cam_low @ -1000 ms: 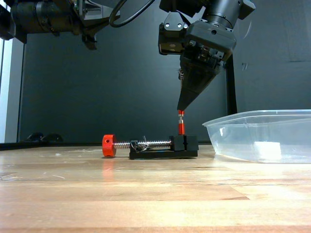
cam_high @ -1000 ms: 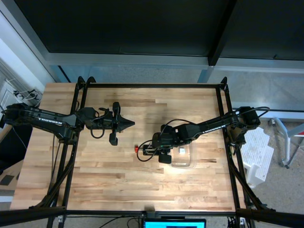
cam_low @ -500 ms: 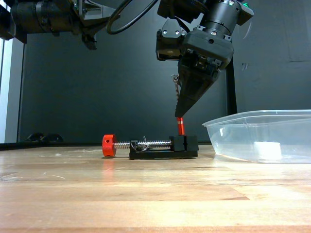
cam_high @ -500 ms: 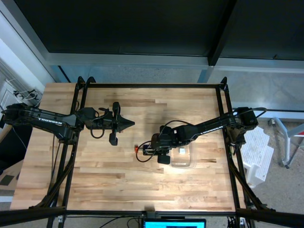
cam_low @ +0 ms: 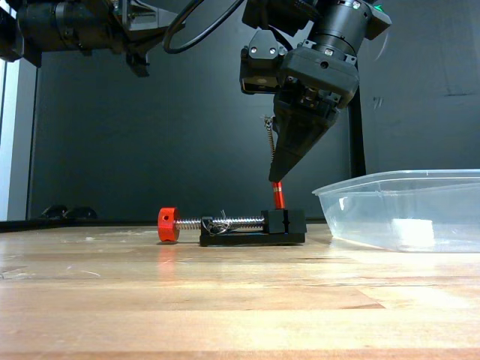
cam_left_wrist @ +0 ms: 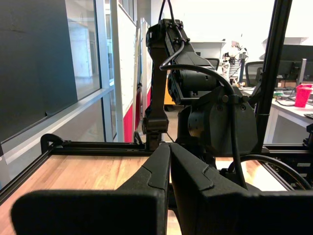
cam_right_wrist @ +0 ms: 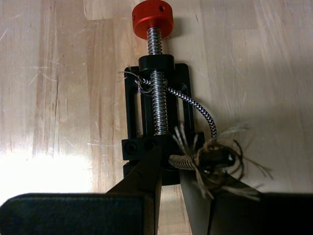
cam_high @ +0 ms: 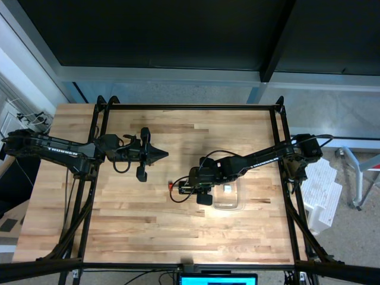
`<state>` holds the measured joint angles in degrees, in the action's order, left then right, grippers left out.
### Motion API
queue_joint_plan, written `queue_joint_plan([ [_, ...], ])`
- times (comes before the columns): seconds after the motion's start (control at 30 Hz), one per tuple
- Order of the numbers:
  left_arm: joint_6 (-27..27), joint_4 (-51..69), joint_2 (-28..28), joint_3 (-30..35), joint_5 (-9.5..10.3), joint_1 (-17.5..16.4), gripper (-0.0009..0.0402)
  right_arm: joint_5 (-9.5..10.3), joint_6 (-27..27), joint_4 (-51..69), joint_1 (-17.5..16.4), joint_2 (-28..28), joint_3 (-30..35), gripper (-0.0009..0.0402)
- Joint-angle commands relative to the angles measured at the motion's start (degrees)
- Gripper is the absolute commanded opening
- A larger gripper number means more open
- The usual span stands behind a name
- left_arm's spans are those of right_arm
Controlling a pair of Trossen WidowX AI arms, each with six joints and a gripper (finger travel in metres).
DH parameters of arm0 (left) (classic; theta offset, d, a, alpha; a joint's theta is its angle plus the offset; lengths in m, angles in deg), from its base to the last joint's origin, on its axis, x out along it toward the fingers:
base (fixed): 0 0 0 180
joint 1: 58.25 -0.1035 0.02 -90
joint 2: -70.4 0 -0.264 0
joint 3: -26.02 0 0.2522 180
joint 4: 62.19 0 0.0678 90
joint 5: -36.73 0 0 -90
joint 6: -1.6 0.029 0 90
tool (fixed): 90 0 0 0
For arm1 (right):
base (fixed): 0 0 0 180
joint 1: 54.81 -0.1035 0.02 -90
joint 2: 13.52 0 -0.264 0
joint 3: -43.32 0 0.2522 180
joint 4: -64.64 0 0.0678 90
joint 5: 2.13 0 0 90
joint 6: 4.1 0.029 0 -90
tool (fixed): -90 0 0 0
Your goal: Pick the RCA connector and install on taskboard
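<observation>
2 hands in play: my left hand [cam_high: 164,155] hangs parked well apart, fingers pressed together. My right hand [cam_low: 276,178] pinches the RCA connector [cam_low: 278,196] near upright, tip at the taskboard [cam_low: 251,227]. Insertion step, I'd say; next, press straight down without tilting.

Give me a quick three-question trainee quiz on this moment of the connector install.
1. True or false: the left pincer hangs shut, well clear of the taskboard.
2. The right pincer is over which end of the taskboard? A) red-knob end B) end nearest the tray C) neither
3. What is the right pincer shut on?
Key: 1 true. 2 B. 3 the connector, slightly tilted, its lower end at the taskboard.
</observation>
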<state>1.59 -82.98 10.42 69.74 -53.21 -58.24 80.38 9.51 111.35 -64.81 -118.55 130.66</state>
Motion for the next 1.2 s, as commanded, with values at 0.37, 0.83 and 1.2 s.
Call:
queue_joint_plan([
  [0.37,0.00,0.00,0.00,0.00,-0.02,0.00,0.0000,-0.02,-0.09,0.59,0.00,1.07,-0.07,0.0082],
  [0.83,0.02,0.00,-0.02,0.00,-0.02,0.00,0.0000,-0.44,-0.42,5.03,-0.07,5.84,-0.07,0.0180],
  [1.2,0.00,0.00,-0.02,0.00,-0.02,-0.02,0.0000,-0.42,-0.66,7.45,-0.13,8.94,-0.07,0.0171],
])
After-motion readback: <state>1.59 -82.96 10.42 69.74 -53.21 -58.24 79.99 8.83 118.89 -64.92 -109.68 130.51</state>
